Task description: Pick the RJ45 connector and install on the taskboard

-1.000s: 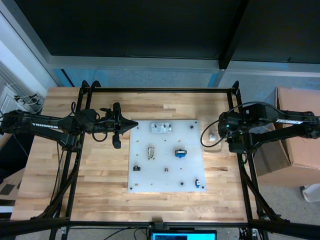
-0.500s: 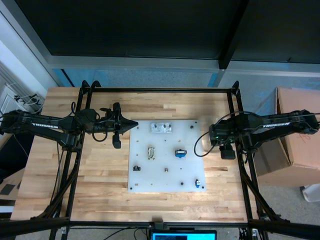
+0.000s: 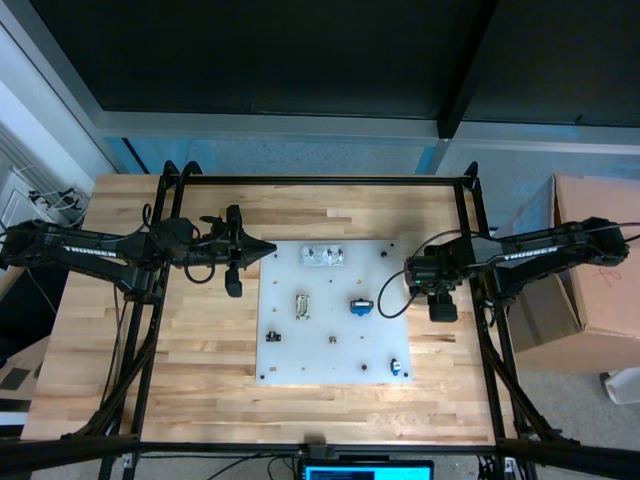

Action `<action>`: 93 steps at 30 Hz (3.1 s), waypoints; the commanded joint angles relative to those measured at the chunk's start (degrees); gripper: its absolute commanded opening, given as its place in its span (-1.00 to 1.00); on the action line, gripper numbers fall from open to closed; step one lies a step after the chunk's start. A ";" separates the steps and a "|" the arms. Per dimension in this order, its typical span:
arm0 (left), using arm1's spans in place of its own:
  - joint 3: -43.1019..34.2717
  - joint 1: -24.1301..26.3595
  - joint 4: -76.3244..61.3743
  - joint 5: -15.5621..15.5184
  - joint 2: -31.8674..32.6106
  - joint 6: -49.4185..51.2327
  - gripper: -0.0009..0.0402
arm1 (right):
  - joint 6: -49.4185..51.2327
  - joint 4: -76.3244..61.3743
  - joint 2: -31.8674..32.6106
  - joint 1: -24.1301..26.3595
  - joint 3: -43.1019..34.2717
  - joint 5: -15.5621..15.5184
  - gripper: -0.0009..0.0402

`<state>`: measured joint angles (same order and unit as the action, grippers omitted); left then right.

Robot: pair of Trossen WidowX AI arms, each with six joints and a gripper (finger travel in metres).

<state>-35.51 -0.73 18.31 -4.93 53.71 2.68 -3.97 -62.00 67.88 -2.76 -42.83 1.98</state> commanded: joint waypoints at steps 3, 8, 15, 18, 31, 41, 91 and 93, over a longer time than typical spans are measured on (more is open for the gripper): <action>0.00 0.00 0.02 0.00 0.02 -0.02 -0.96 | 0.02 1.90 3.39 -0.04 0.26 0.00 -0.05; 0.00 -0.02 0.02 0.00 0.02 -0.02 -0.96 | 0.04 3.65 5.77 -0.09 0.59 0.00 -0.07; 0.00 -0.02 0.00 0.00 0.02 -0.02 -0.96 | -0.07 3.85 6.93 -0.09 0.66 0.00 -0.44; 0.00 -0.02 0.02 0.00 0.02 -0.02 -0.96 | -0.07 3.87 6.91 -0.04 0.66 0.00 -0.69; 0.00 -0.02 0.02 0.00 0.02 -0.02 -0.96 | 1.90 -1.18 4.72 0.02 -2.03 0.00 -0.95; 0.00 -0.02 0.02 0.00 0.02 -0.02 -0.96 | 5.09 -15.06 -3.61 1.60 -14.60 -0.02 -0.96; 0.00 -0.02 0.02 0.00 0.02 -0.02 -0.96 | 26.34 4.57 -4.61 24.15 3.91 -1.57 0.15; 0.00 -0.02 0.02 0.00 0.02 -0.02 -0.96 | 25.57 5.49 -3.89 24.15 4.26 -1.55 0.14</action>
<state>-35.48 -0.73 18.33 -4.93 53.71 2.66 22.28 -57.14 63.46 21.41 -38.76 0.40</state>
